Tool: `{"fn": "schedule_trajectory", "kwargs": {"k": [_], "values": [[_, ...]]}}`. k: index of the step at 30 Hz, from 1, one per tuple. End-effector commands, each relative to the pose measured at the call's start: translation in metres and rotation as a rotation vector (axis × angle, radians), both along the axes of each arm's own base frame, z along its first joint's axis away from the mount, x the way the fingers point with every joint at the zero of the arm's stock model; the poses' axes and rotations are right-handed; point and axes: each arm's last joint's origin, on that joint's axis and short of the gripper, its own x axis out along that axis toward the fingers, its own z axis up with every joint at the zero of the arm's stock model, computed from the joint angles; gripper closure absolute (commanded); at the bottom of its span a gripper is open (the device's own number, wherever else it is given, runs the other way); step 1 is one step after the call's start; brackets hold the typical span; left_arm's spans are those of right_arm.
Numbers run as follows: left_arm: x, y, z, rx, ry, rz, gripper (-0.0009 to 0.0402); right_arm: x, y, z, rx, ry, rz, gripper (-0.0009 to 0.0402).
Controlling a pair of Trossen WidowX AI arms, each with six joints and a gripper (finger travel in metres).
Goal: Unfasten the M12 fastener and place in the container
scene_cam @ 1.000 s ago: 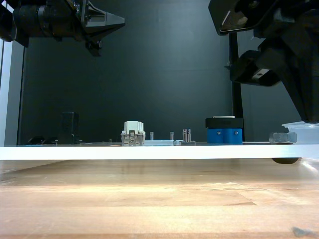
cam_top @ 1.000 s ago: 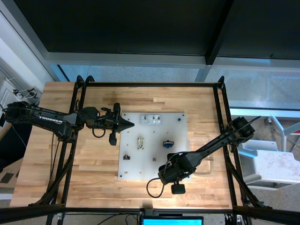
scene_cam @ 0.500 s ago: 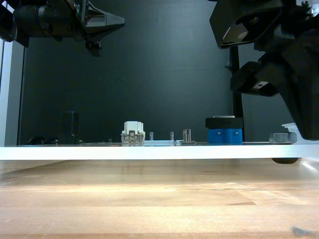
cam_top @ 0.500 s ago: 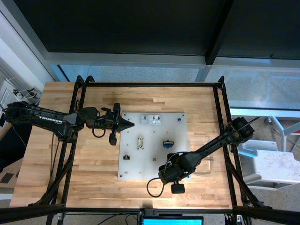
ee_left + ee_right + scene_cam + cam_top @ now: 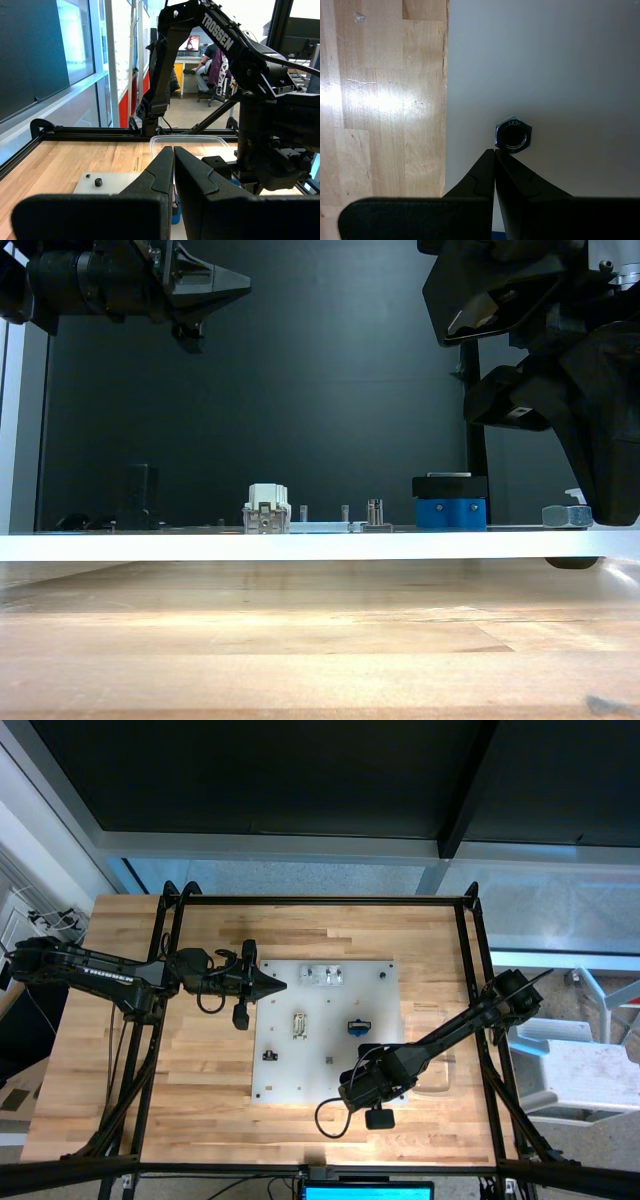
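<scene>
- M12 nut (image 5: 513, 135): one silver hex nut with a dark centre sat on the white board (image 5: 290, 1075) near its near right edge. It was outside the container. Whether it sat on its stud could not be told.
- Right arm: it reached in from the worktop's (image 5: 200, 1070) right edge, slanting toward the near side. Its wrist was bent down over the board's near right corner.
- Right pincer (image 5: 495, 151): it pointed straight down, clenched with its fingers pressed together and nothing between them. Its tips were just beside the nut.
- Left arm: it stretched level, high over the worktop.
- Left pincer (image 5: 272, 986): it aimed inward at the board's far left part, fingers drawn together on nothing.
- Container (image 5: 200, 137): one clear tray lay on the worktop just off the board's right side.
- Also on the board: one blue block (image 5: 450, 512) and one pale connector (image 5: 267, 510).
</scene>
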Motion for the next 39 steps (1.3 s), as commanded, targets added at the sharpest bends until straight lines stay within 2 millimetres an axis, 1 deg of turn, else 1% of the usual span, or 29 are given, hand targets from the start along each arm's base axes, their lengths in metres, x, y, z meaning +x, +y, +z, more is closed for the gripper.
{"fn": "schedule_trajectory", "kwargs": {"k": [1, 4, 7, 9, 14, 19, 24, 27, 30, 35, 37, 39], "values": [[0.0, 0.0, 0.0, 0.0, 0.0, 0.0, 0.0393, 0.001, 0.0, 0.001, 0.001, -0.004, 0.0, 0.0393], [0.0, 0.0, 0.0, 0.0, 0.0, 0.0, 0.0393, 0.001, -0.001, 0.001, -0.019, -0.012, 0.005, 0.0393], [0.0, 0.0, 0.0, 0.0, 0.0, 0.0, 0.0393, 0.0, -0.007, 0.003, -0.179, -0.072, -0.044, 0.0393], [0.0, 0.0, 0.0, 0.0, 0.0, 0.0, 0.0393, -0.002, -0.01, 0.006, -0.241, -0.098, -0.059, 0.0393], [0.0, 0.0, 0.0, 0.0, 0.0, 0.0, 0.0393, -0.004, -0.011, 0.011, -0.238, -0.093, -0.058, 0.0393], [0.0, 0.0, 0.0, 0.0, 0.0, 0.0, 0.0393, -0.006, -0.009, 0.019, -0.171, -0.049, -0.041, 0.0393], [0.0, 0.0, 0.0, 0.0, 0.0, 0.0, 0.0393, -0.002, -0.001, 0.033, 0.009, 0.005, -0.006, 0.0393], [0.0, 0.0, 0.0, 0.0, 0.001, 0.0, 0.0393, -0.001, 0.002, 0.036, 0.093, 0.029, 0.012, 0.0393], [0.0, 0.0, 0.0, 0.0, 0.0, 0.0, 0.0393, 0.001, 0.004, 0.033, 0.106, 0.024, -0.001, 0.0393], [0.0, 0.0, 0.0, 0.0, 0.0, 0.0, 0.0393, 0.006, 0.006, 0.015, 0.113, 0.011, -0.004, 0.0393], [0.0, 0.0, 0.0, 0.0, 0.0, 0.0, 0.0393, 0.007, 0.006, 0.009, 0.097, 0.011, -0.009, 0.0393], [0.0, 0.0, 0.0, 0.0, 0.0, 0.0, 0.0393, 0.007, 0.005, 0.007, 0.071, 0.002, -0.018, 0.0393]]}}
